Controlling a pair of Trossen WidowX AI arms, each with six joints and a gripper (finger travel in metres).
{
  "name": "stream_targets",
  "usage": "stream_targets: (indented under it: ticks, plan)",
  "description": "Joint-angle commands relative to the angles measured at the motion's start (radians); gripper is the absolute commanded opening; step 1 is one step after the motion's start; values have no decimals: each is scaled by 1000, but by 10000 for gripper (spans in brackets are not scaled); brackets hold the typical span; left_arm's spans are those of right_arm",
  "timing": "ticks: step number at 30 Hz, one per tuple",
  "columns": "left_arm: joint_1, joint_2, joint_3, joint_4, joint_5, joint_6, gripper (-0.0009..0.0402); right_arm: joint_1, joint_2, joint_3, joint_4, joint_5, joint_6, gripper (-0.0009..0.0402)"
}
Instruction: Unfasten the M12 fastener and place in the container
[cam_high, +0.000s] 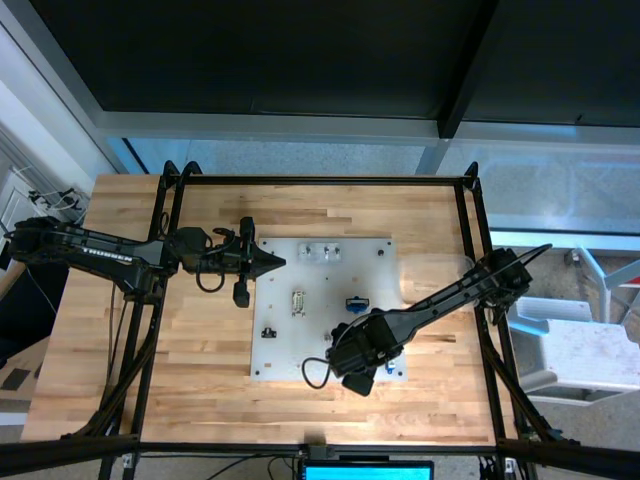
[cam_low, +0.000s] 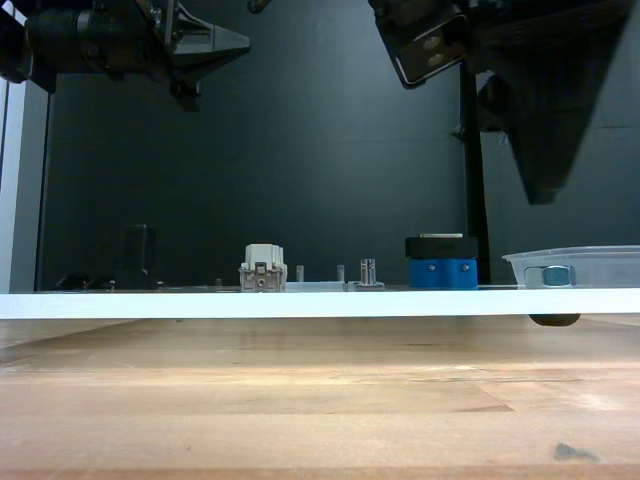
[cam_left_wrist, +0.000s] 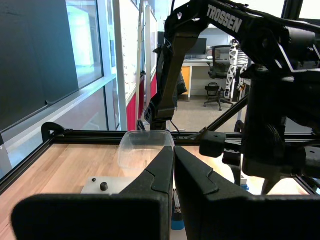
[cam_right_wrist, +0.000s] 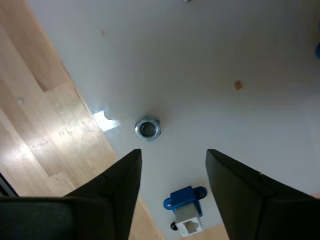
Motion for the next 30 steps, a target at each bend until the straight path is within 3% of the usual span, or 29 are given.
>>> stream_targets:
  ticks: [1,9,23,28,30]
  plan:
    - [0,0,0,0,0,0,0,7,13,0,4,-1,0,207]
    - [0,0,0,0,0,0,0,16,47,0,39,-3,-3,232]
    - [0,0,0,0,0,0,0,24,96,0,77,-3,-78,233]
    - [0,0,0,0,0,0,0,23,101,0,76,45,-79,233]
    - [0,0,0,0,0,0,0,22,101,0,75,46,-92,233]
